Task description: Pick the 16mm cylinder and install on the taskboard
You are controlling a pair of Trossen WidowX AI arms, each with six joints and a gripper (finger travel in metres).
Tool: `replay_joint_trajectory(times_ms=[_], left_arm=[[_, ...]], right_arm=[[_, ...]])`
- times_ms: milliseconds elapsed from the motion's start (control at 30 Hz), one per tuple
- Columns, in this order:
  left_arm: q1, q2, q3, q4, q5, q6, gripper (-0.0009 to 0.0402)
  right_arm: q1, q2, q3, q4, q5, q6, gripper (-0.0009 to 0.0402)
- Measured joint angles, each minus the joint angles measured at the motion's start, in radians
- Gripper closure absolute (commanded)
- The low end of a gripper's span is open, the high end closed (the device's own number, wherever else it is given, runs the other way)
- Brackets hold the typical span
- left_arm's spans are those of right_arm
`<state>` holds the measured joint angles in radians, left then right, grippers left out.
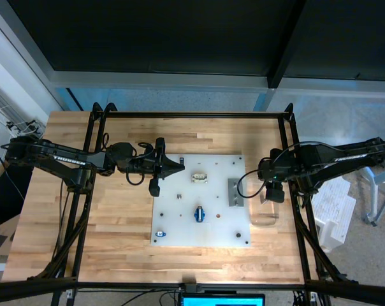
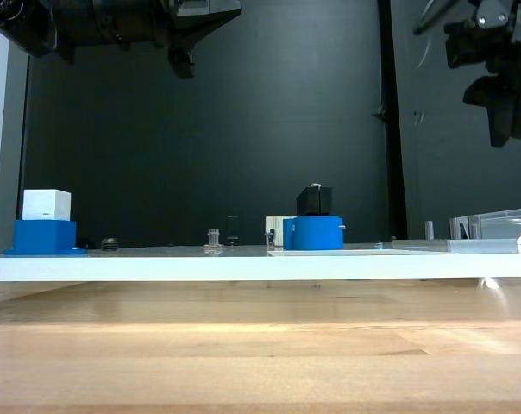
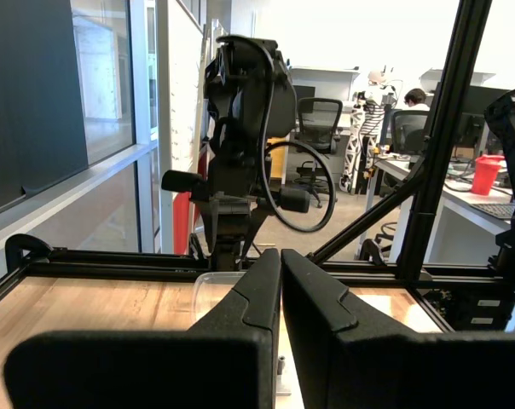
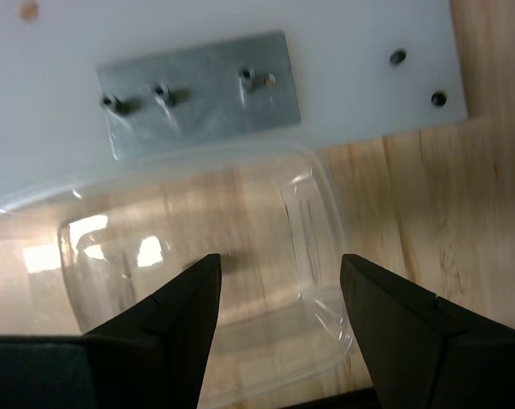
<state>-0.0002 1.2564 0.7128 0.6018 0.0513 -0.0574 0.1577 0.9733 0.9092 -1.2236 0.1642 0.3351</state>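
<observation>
Right gripper gapes over the tray beside the taskboard, left gripper closed above it; the 16mm cylinder, likely light and slick, wants side-pinching.

a large white square plate with small holes lies on the wooden table top. it carries a grey rectangular metal block near its right edge, a blue fitting and a beige connector. the left gripper hangs over the plate's far left corner. the right gripper hangs above a clear plastic tray just beside the plate.
</observation>
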Motion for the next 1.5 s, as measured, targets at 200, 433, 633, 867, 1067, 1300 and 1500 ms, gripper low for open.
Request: replay_joint_trajectory(times_ms=[200, 433, 633, 867, 1067, 1300, 1500], left_arm=[[0.0, 0.0, 0.0, 0.0, 0.0, 0.0, 0.0393], [0.0, 0.0, 0.0, 0.0, 0.0, 0.0, 0.0393], [0.0, 0.0, 0.0, 0.0, 0.0, 0.0, 0.0393], [0.0, 0.0, 0.0, 0.0, 0.0, 0.0, 0.0393], [0.0, 0.0, 0.0, 0.0, 0.0, 0.0, 0.0393], [0.0, 0.0, 0.0, 0.0, 0.0, 0.0, 0.0393], [0.0, 0.0, 0.0, 0.0, 0.0, 0.0, 0.0393]], right_arm=[[0.0, 0.0, -0.046, 0.001, -0.005, 0.0, 0.0182], [0.0, 0.0, -0.112, 0.005, -0.008, -0.001, 0.0175], [0.002, 0.0, -0.161, 0.036, -0.02, -0.001, 0.0178], [0.002, 0.003, -0.201, 0.084, -0.035, 0.0, 0.0178], [0.004, 0.028, -0.201, 0.085, -0.035, 0.021, 0.0177], [0.005, 0.076, -0.212, 0.091, -0.034, 0.05, 0.0177], [0.006, 0.09, -0.214, 0.096, -0.034, 0.094, 0.0177]])
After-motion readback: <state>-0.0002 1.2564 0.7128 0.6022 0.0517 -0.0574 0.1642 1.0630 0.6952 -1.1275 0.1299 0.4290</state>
